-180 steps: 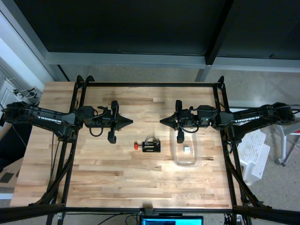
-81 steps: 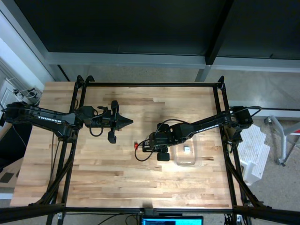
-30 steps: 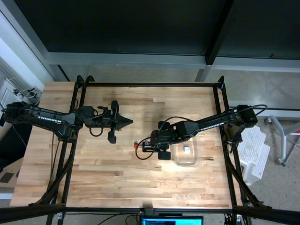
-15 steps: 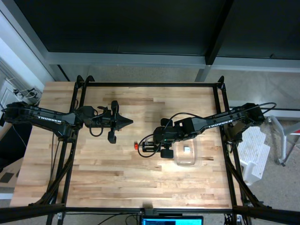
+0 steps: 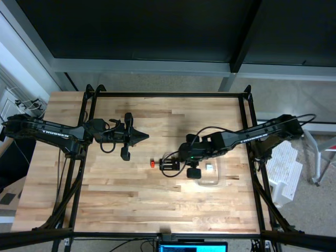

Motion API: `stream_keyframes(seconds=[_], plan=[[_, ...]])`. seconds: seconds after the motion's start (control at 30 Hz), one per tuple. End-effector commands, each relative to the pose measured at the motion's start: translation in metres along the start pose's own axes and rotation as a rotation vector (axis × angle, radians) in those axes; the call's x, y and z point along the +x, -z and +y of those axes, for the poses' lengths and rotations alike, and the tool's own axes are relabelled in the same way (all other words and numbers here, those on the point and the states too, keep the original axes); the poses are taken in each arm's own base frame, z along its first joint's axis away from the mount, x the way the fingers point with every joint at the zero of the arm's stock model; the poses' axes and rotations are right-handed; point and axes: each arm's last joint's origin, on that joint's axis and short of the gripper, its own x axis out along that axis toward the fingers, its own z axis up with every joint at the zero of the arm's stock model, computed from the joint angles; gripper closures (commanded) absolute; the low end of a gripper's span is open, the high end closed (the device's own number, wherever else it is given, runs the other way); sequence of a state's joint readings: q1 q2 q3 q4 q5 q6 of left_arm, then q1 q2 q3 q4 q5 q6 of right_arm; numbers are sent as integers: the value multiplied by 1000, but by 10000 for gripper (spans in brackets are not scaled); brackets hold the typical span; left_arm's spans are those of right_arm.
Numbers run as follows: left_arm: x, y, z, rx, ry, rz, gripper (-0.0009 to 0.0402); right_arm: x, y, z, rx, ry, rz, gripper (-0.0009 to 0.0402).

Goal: Remove the RCA connector from the receptacle and place in the container

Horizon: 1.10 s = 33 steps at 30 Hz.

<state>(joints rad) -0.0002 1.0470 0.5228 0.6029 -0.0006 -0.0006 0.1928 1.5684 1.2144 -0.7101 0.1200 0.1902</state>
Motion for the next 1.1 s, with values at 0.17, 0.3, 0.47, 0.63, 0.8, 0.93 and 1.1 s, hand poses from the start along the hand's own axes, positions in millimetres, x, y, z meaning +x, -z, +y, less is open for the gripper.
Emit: stream_keyframes(seconds=[0.17,0.3,0.47,0.63,0.8,0.93,1.1], plan=[[0,0,0,0,0,0,393,-10,28,-5,36,1,3,393],[0,0,0,0,0,0,393,-11,41,-6,56,3,19,393],[0,0,0,0,0,0,393,-11,56,-7,68,2,38,393],[0,0,0,0,0,0,393,-11,73,-7,80,7,79,393],[0,0,0,0,0,0,393,-14,91,-7,93,15,126,393],[0,0,0,0,0,0,393,-14,103,-9,112,21,147,393],[0,0,0,0,0,0,393,-11,112,-10,136,47,205,390]])
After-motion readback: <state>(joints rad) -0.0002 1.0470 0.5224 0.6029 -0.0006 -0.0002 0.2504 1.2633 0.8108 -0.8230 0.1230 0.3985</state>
